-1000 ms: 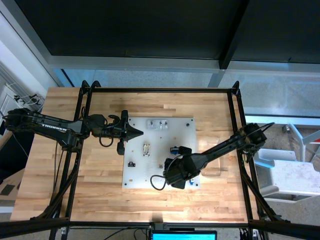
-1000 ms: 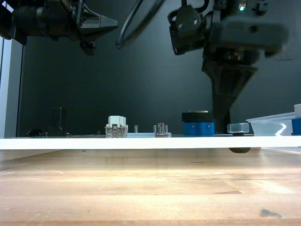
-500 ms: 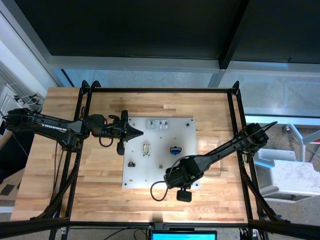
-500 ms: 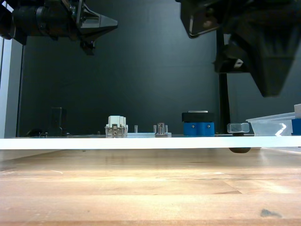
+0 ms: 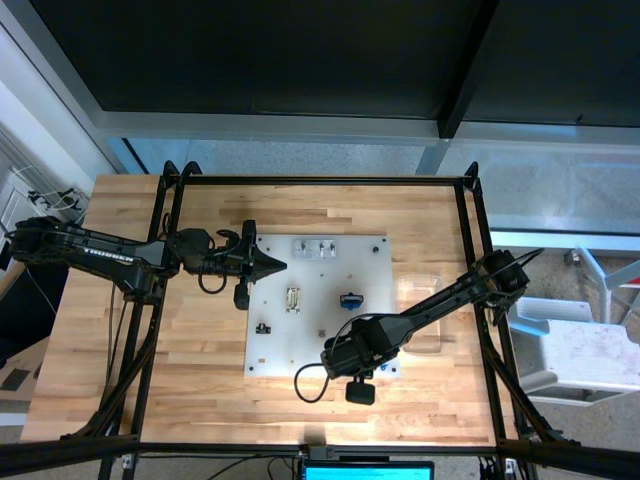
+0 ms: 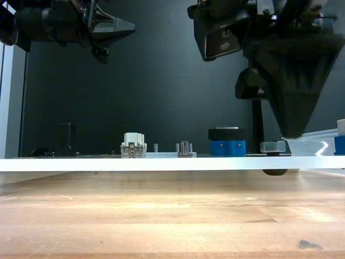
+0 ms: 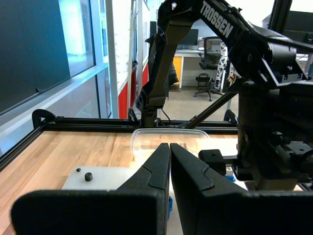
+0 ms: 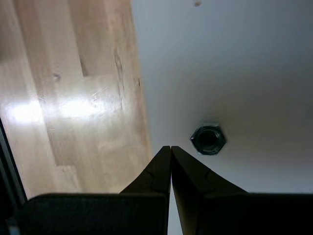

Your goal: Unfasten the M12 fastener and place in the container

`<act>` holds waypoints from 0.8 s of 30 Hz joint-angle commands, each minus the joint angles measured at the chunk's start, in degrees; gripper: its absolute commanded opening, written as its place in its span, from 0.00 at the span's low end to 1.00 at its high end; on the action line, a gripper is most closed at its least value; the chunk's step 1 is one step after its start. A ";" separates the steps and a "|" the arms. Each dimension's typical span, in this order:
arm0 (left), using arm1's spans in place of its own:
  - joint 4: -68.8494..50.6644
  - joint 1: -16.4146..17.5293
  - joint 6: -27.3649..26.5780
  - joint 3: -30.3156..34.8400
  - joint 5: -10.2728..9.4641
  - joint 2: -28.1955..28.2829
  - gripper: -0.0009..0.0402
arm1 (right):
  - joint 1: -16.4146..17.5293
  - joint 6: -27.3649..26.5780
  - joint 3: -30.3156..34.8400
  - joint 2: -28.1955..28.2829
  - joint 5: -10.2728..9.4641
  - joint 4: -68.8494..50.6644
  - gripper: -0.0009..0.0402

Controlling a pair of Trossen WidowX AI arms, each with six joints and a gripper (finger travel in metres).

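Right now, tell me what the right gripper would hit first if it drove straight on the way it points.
Probably the bare white board, just beside the M12 nut; the right gripper, shut and empty, aims past the nut. The left gripper hangs parked at the board's far left.

You've got one white board, one clear tray, one nut, two grippers: left gripper at the board's left edge, right gripper by the nut.

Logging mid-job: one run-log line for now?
left claw: shut, parked over board's left edge | right claw: shut, empty, by nut | nut: on its stud | tray: right of board
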 commanded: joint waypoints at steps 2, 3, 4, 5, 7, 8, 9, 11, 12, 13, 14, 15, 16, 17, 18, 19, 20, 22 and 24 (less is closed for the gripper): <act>0.02 0.02 0.00 0.00 0.02 0.02 0.02 | -0.02 -0.61 -0.09 0.55 0.48 0.09 0.02; 0.00 0.00 0.00 0.00 0.02 0.02 0.02 | -0.04 -0.76 -0.09 0.55 1.01 0.07 0.02; 0.00 0.00 0.00 0.00 0.02 0.02 0.02 | -0.07 -0.76 -0.09 0.55 1.53 0.07 0.02; 0.00 0.00 0.00 0.00 0.00 0.02 0.02 | -0.13 -0.76 -0.09 0.55 2.01 0.07 0.02; 0.00 0.00 0.00 0.00 0.00 0.02 0.02 | -0.17 -0.79 -0.09 0.55 3.04 -0.09 0.02; 0.00 0.00 0.00 0.00 0.00 0.02 0.02 | -0.28 -0.76 -0.09 0.55 3.28 -0.20 0.02; 0.02 0.00 0.00 0.00 0.00 0.02 0.02 | -0.28 -0.76 -0.09 0.55 3.30 -0.37 0.02; 0.00 0.02 0.00 0.00 0.00 0.02 0.02 | -0.39 -0.74 -0.09 0.55 4.11 -0.94 0.02; 0.00 0.00 0.00 0.00 0.00 0.02 0.02 | -0.39 -0.74 -0.09 0.55 4.55 -1.31 0.02; 0.02 0.00 0.00 0.00 0.00 0.02 0.02 | -0.39 -0.74 -0.09 0.55 4.57 -1.60 0.02; 0.00 0.02 0.00 0.00 0.02 0.02 0.02 | -0.39 -0.74 -0.09 0.55 4.48 -1.73 0.02; 0.00 0.00 0.00 0.00 0.00 0.02 0.02 | -0.39 -0.72 -0.09 0.55 4.48 -1.81 0.02; 0.00 0.00 0.00 0.00 0.00 0.02 0.02 | -0.39 -0.72 -0.09 0.55 4.48 -1.84 0.02; 0.02 0.02 0.00 0.00 0.00 0.02 0.02 | -0.42 -0.72 -0.09 0.55 4.46 -1.84 0.02; 0.02 0.02 0.00 0.00 0.00 0.02 0.02 | -0.42 -0.72 -0.09 0.55 4.46 -1.86 0.02; 0.02 0.00 0.00 0.00 0.00 0.02 0.02 | -0.42 -0.72 -0.09 0.52 4.46 -1.88 0.02; 0.00 0.00 0.00 0.00 0.00 0.02 0.02 | -0.44 -0.72 -0.09 0.55 4.44 -1.88 0.02; 0.00 0.02 0.00 0.00 0.00 0.02 0.02 | -0.44 -0.72 -0.09 0.55 4.44 -1.88 0.02; 0.02 0.00 0.00 0.00 0.00 0.02 0.02 | -0.50 -0.72 -0.09 0.52 4.46 -1.88 0.02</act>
